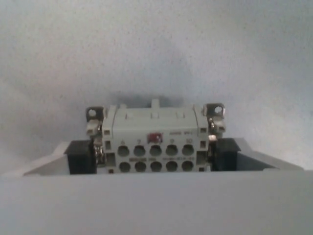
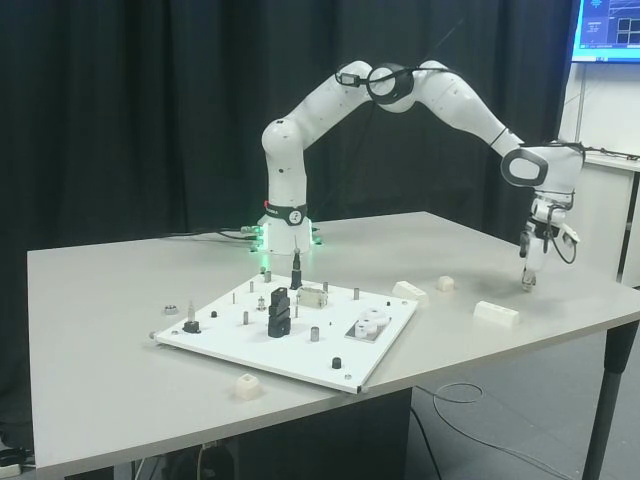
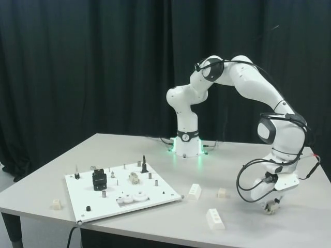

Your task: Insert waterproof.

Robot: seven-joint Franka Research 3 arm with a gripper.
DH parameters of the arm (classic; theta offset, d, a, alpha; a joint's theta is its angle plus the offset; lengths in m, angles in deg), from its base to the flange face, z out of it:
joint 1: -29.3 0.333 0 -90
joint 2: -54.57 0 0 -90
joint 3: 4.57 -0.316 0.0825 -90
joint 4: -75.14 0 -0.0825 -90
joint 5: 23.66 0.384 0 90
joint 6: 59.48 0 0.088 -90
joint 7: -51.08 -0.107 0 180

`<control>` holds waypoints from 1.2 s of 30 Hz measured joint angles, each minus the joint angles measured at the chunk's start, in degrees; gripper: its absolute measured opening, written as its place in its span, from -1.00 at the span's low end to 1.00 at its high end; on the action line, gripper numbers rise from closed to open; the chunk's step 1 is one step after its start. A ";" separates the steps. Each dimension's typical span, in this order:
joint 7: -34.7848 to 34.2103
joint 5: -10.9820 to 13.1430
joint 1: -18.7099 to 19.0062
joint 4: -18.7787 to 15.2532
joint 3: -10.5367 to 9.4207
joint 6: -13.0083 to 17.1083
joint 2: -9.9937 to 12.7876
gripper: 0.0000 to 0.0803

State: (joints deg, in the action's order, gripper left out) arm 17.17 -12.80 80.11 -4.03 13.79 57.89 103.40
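The pincer grasps a grey connector between its black fingers, low at the right of both room views. The white board lies well apart on the counter.

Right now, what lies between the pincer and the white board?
In the first room view, three small white blocks sit on the grey table between the pincer and the white board.

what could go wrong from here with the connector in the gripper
The connector is pinched only at its ends by the fingers, so it may tilt or slip in transit. The gripper hangs low over the table, far from the board, so the path must clear loose blocks.
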 joint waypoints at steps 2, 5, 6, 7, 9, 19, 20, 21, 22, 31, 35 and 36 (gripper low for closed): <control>0.00 0.01 0.00 0.22 0.06 -0.27 0.00 0.28; 0.00 0.02 -0.02 0.51 0.12 -0.71 0.00 0.28; 0.00 0.02 -0.03 0.59 0.14 -0.81 0.00 0.28; 0.00 0.02 -0.04 0.67 0.15 -0.89 0.00 0.28; -0.01 0.03 -0.06 0.79 0.17 -0.99 0.00 0.28; -0.02 0.03 -0.11 1.26 0.39 -1.76 0.00 0.28; -0.03 0.03 -0.11 1.28 0.42 -1.77 0.00 0.28; -0.02 0.03 -0.11 1.29 0.45 -1.77 0.00 0.28; -0.02 0.03 -0.11 1.29 0.48 -1.77 0.00 0.28; -0.07 0.03 -0.12 1.29 1.10 -1.77 0.00 0.28; -0.13 0.03 -0.15 1.30 1.67 -1.77 0.00 0.28; -0.13 0.03 -0.18 1.31 1.81 -1.77 0.00 0.28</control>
State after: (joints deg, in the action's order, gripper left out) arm 17.04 -12.77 79.93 -2.73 15.60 56.11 103.40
